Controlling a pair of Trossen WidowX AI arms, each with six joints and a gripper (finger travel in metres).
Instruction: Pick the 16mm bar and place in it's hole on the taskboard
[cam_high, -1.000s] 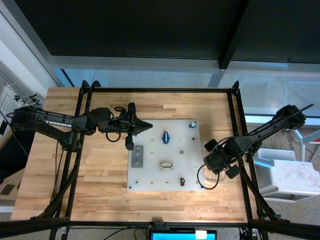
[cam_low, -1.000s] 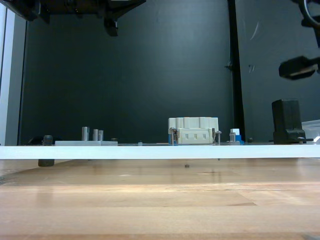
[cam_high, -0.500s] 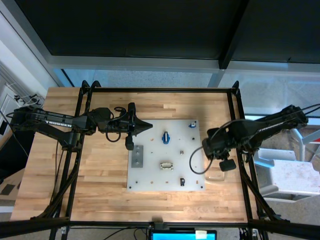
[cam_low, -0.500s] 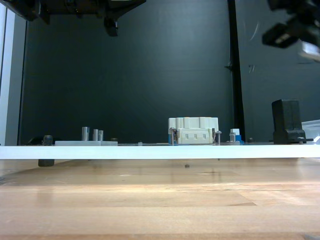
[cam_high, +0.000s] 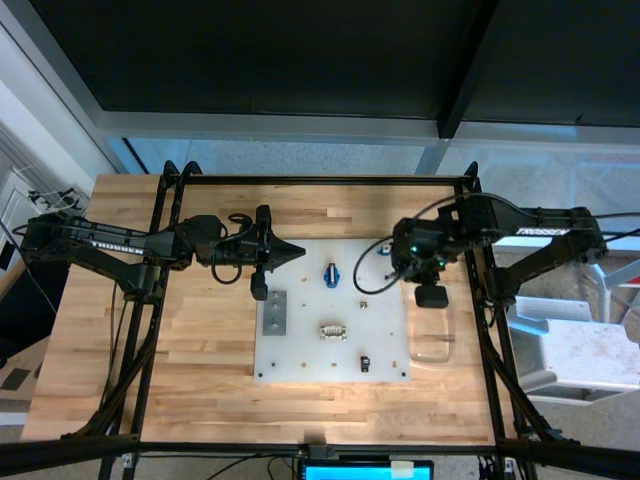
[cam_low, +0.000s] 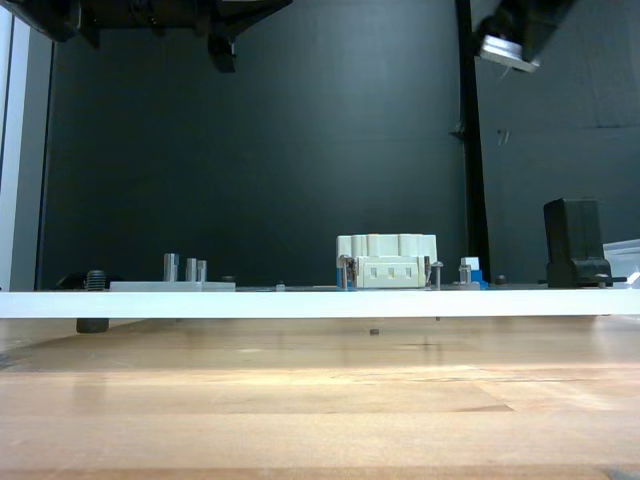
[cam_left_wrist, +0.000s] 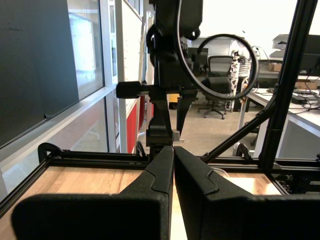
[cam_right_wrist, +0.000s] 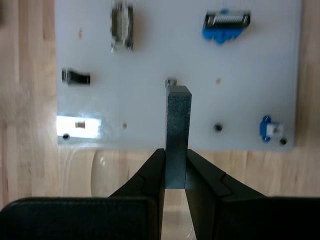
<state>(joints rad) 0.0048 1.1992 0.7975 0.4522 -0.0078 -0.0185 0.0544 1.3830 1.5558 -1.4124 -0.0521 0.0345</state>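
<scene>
Bar (cam_right_wrist: 178, 131) pinched by right gripper (cam_right_wrist: 175, 156) over taskboard (cam_high: 300, 352); left gripper (cam_high: 297, 252), jaws together, hovers over far-left corner.

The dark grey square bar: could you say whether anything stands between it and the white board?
Nothing visible: the dark grey square bar, held in the right gripper, hangs over the white task board's right edge; the left gripper hovers shut over its far-left corner.

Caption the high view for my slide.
Right pincer holds the 16mm bar above the taskboard's right edge; left pincer, shut, hovers over its far-left corner.
</scene>
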